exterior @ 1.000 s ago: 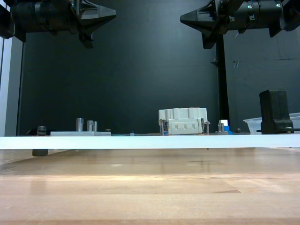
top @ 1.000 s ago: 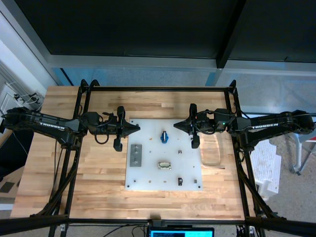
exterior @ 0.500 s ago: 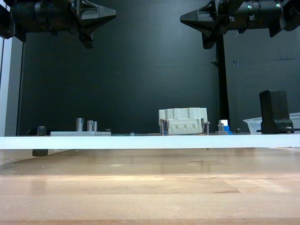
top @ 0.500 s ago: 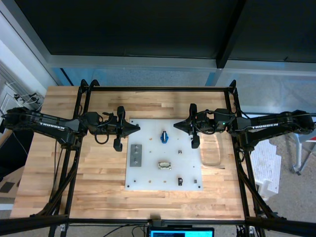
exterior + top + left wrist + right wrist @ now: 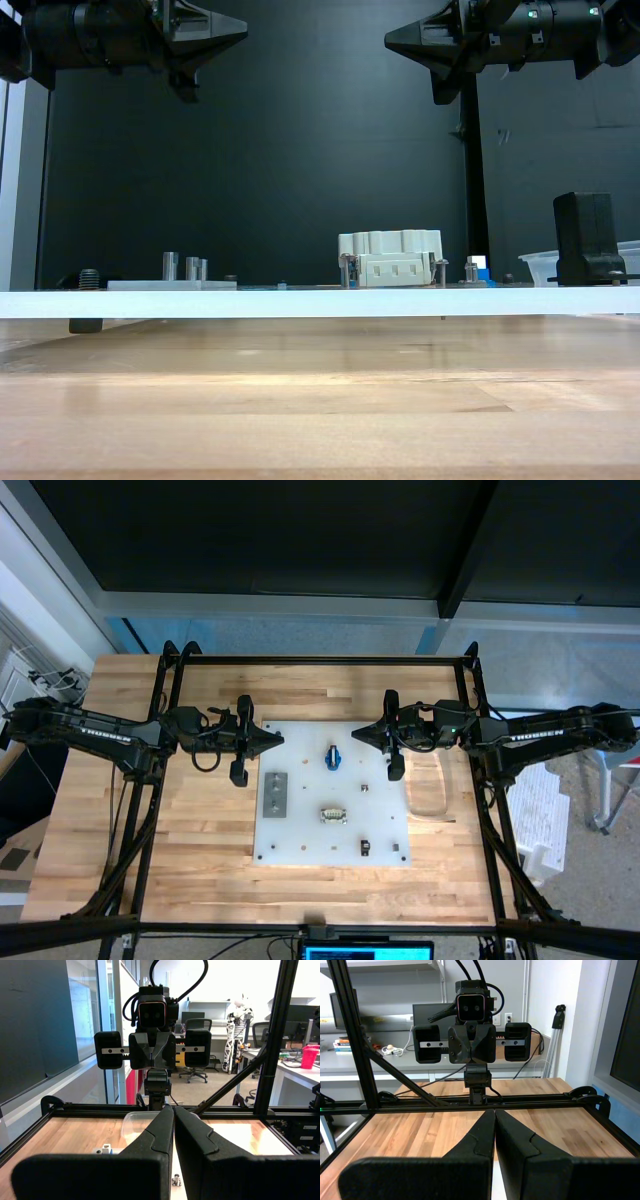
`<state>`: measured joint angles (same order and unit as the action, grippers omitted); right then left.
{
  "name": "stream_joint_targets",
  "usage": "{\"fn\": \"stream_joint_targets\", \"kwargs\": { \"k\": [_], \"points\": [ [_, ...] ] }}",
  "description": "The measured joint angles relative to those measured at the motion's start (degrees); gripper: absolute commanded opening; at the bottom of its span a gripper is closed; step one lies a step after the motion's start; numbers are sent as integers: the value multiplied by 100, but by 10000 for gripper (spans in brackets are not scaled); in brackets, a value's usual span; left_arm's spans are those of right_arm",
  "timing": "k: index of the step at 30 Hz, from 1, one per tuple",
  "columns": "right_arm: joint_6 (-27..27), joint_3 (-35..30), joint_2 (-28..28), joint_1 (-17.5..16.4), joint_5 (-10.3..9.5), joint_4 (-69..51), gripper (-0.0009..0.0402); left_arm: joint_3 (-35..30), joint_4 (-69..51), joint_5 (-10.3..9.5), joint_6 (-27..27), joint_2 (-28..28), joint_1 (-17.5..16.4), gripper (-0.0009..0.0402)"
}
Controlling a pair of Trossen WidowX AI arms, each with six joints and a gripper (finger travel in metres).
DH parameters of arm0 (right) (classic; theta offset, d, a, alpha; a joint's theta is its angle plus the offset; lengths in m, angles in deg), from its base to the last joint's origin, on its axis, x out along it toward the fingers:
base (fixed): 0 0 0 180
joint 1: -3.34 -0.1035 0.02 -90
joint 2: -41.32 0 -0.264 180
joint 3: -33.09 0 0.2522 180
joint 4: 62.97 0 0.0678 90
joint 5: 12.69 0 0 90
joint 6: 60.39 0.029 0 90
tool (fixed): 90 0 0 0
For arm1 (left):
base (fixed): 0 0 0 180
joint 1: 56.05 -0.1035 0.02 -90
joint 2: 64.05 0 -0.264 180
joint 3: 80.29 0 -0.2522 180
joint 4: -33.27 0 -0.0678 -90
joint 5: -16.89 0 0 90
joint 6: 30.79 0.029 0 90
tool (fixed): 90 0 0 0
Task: Pick the 16mm bar and install on taskboard
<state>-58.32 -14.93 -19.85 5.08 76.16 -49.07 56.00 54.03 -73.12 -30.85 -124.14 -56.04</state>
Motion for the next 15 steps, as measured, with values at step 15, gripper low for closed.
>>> {"fn": "stream_joint_targets", "kwargs": {
  "k": [15],
  "points": [
    [2,0,0,0,0,-129,0,0,2,0,0,0,0,0]
  ]
}}
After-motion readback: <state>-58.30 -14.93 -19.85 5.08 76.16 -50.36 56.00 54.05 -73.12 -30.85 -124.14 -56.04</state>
